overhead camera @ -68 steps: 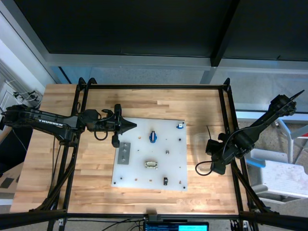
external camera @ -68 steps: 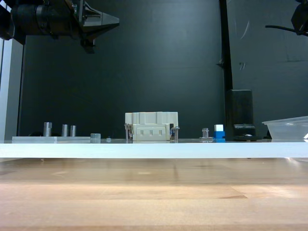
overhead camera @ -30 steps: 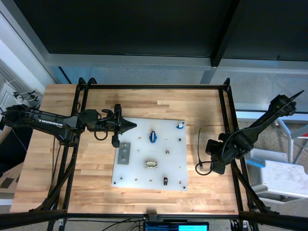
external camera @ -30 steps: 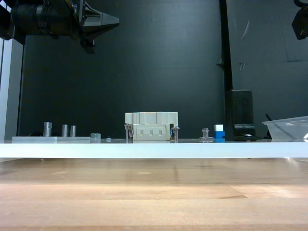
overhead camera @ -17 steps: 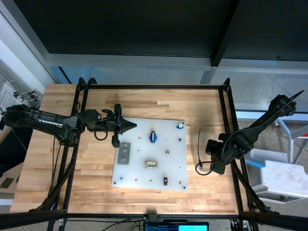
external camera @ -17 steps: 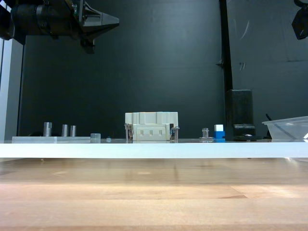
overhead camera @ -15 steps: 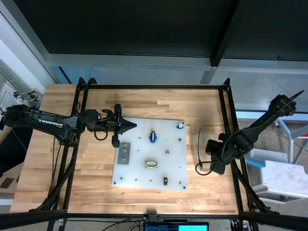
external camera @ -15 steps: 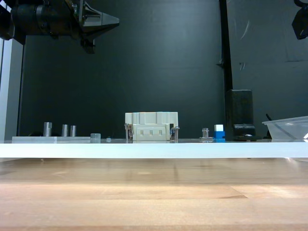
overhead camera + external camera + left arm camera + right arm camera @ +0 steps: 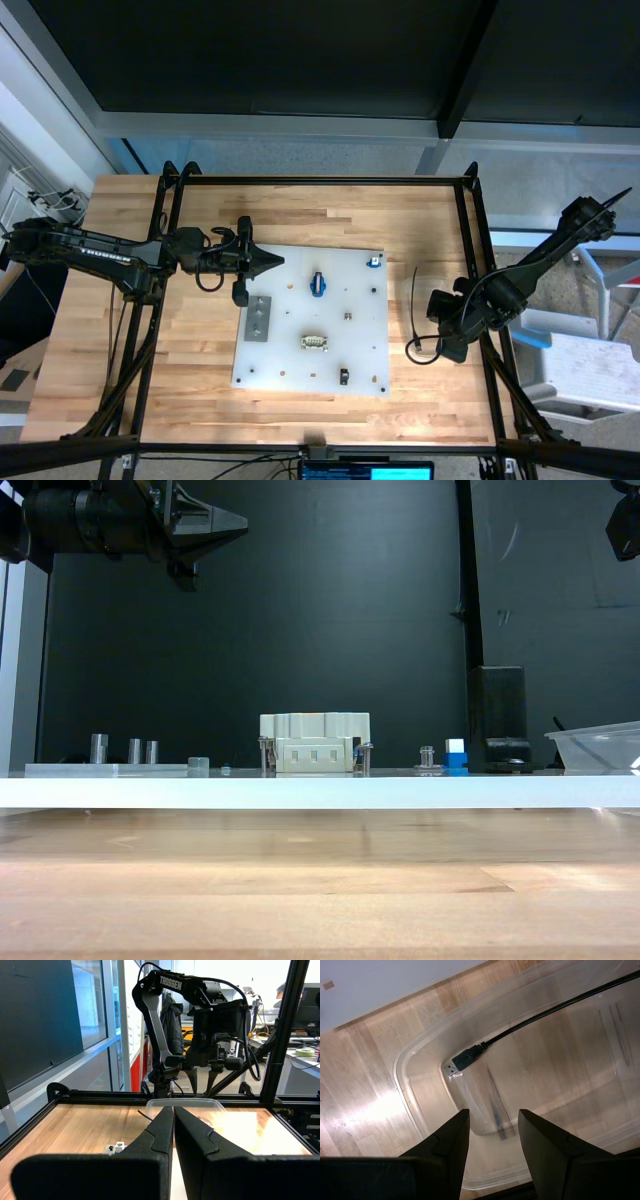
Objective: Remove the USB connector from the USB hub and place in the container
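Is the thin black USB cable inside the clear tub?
Inside: the black USB cable lies within the clear plastic tub. Open right claw above it; shut left claw raised near the white board.

White "TROSSEN" lettering on the right arm (image 9: pixel 175 982) and along the left arm (image 9: pixel 100 255).

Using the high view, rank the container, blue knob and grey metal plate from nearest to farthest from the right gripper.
1. container, directly under the open right gripper, right of the white board.
2. blue knob, on the board's far middle.
3. grey metal plate, at the board's left edge, near the shut left gripper.
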Motion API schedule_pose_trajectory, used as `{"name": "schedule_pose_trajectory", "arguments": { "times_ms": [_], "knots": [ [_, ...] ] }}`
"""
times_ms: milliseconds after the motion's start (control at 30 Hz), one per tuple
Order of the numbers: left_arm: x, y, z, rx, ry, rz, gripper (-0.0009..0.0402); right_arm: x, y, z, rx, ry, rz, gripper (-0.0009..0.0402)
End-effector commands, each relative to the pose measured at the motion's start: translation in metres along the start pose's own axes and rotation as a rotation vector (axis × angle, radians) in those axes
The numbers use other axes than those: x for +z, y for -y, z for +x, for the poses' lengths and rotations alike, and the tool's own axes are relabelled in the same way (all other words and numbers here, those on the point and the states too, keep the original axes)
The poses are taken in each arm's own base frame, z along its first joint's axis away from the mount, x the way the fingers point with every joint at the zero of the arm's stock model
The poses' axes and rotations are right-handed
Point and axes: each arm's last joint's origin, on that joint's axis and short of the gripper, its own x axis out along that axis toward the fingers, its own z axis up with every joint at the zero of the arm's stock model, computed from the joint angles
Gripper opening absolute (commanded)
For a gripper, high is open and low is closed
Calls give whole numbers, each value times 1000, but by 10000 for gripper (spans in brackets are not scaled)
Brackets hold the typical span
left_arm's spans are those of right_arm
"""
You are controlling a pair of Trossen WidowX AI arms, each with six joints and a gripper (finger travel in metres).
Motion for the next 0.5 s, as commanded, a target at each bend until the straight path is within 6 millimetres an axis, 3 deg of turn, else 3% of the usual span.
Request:
{"name": "schedule_pose_trajectory", "arguments": {
  "times_ms": [33,500],
  "knots": [
    [0,0,0,0,0,0,1,0,0,0,4,2,1,133],
    [0,0,0,0,0,0,1,1,-1,0,9,6,1,133]
  ]
}}
